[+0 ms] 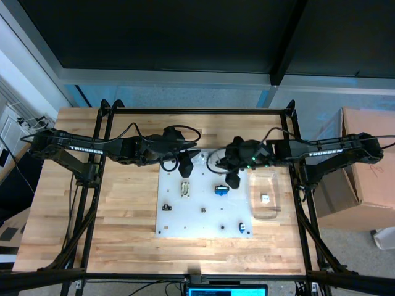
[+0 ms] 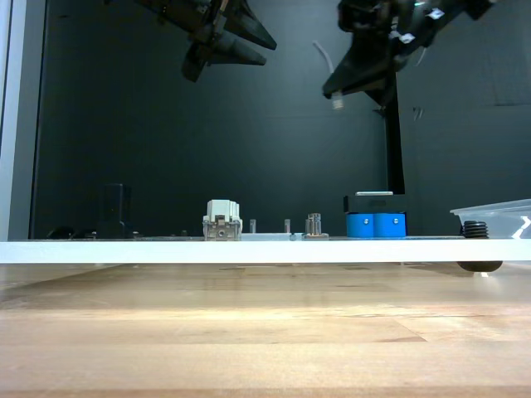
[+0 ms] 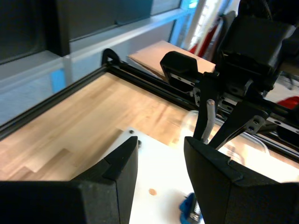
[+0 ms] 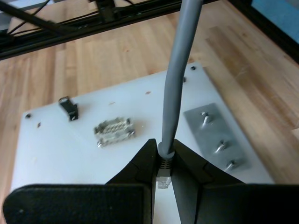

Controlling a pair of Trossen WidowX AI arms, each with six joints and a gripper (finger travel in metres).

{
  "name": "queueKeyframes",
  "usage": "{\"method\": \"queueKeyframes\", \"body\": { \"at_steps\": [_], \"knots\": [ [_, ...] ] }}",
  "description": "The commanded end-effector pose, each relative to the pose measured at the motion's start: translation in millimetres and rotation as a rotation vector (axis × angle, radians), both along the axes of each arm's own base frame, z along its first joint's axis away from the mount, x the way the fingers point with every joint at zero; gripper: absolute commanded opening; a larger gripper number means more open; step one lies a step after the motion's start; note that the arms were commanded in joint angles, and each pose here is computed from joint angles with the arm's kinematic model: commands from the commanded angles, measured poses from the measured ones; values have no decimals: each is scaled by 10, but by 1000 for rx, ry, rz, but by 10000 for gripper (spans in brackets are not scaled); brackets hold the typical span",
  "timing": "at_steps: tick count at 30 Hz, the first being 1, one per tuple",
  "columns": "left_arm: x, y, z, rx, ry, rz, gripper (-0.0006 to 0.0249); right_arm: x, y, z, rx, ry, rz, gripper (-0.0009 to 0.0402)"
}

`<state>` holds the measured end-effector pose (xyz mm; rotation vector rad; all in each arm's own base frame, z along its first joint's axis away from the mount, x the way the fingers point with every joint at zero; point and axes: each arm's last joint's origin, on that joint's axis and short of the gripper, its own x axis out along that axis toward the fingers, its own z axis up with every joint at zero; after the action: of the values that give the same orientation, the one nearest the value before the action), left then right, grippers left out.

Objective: Pick the RJ45 connector and install on the taskboard

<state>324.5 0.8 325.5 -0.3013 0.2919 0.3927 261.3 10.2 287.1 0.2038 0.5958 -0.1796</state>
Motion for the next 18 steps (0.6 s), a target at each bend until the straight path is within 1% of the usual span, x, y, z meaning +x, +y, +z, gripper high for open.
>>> {"method": "queueKeyframes", "body": {
  "at_steps": [1,4,8,10,12,15,18],
  "knots": [
    [5,-27,0,-10,-2,-47,122,-109,93,-59,-5,-8,42,0],
    [12,-72,12,28,1,-119,116,-193,198,-102,-2,-25,86,0],
    [21,-143,-5,82,-15,-190,106,-271,343,-152,20,-86,130,0],
    [24,-170,-49,99,-33,-222,102,-298,413,-175,37,-114,146,0],
    [26,-180,-99,107,-52,-259,96,-321,493,-210,37,-122,157,0],
    [22,-183,-191,130,-50,-280,90,-372,628,-249,5,-121,169,0],
    [11,-186,-254,132,-59,-284,85,-433,766,-276,-28,-122,191,0]
  ]
}}
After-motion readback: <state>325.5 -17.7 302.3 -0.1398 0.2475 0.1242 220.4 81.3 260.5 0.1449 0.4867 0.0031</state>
